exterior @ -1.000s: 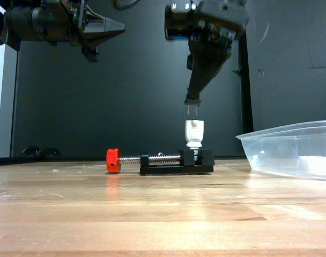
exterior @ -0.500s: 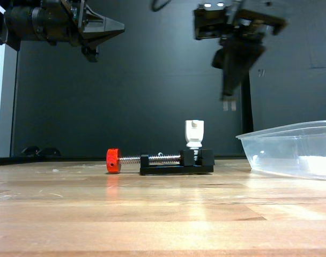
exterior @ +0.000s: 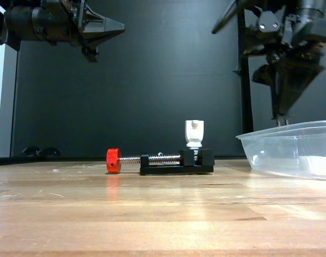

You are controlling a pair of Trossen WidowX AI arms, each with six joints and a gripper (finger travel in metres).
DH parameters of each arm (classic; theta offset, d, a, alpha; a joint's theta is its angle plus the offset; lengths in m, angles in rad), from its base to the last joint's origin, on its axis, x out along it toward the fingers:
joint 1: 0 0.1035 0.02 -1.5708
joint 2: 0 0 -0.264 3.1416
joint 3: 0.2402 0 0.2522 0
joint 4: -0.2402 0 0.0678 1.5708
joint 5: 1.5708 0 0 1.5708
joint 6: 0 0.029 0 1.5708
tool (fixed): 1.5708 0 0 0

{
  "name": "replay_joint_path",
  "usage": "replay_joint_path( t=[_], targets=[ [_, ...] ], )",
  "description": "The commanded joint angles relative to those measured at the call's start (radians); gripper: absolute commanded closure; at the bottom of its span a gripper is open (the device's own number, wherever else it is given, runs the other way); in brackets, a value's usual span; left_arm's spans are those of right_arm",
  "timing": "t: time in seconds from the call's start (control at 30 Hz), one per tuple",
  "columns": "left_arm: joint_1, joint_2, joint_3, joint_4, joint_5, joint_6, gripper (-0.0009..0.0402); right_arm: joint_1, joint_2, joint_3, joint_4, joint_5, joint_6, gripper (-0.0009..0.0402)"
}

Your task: Remove the power plug from the receptacle and place in the container

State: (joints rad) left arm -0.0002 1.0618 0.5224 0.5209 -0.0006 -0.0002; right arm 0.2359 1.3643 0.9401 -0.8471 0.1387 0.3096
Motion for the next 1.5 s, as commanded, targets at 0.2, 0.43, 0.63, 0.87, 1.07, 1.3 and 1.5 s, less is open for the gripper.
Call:
replay_joint_path(
  t=[0.2,0.43,0.63,0.87,1.07,1.3,1.5],
  targets=[
    [0.000,0.000,0.000,0.000,0.000,0.000,0.0393,0.020,-0.016,-0.053,0.055,0.027,0.038,0.0326],
    [0.000,0.000,0.000,0.000,0.000,0.000,0.0393,0.032,-0.016,-0.048,0.071,0.026,0.054,0.0253],
    [0.000,0.000,0.000,0.000,0.000,0.000,0.0393,0.037,-0.019,0.000,0.035,0.018,0.076,0.0202],
    [0.000,0.000,0.000,0.000,0.000,0.000,0.0393,0.039,-0.046,0.099,-0.107,0.018,0.080,0.0178],
    [0.000,0.000,0.000,0.000,0.000,0.000,0.0393,0.040,-0.069,0.117,-0.144,0.018,0.080,0.0178],
    [0.000,0.000,0.000,0.000,0.000,0.000,0.0393,0.040,-0.093,0.116,-0.142,0.047,0.075,0.0183],
    [0.000,0.000,0.000,0.000,0.000,0.000,0.0393,0.038,-0.153,0.110,-0.117,0.112,0.028,0.0208]
  ],
)
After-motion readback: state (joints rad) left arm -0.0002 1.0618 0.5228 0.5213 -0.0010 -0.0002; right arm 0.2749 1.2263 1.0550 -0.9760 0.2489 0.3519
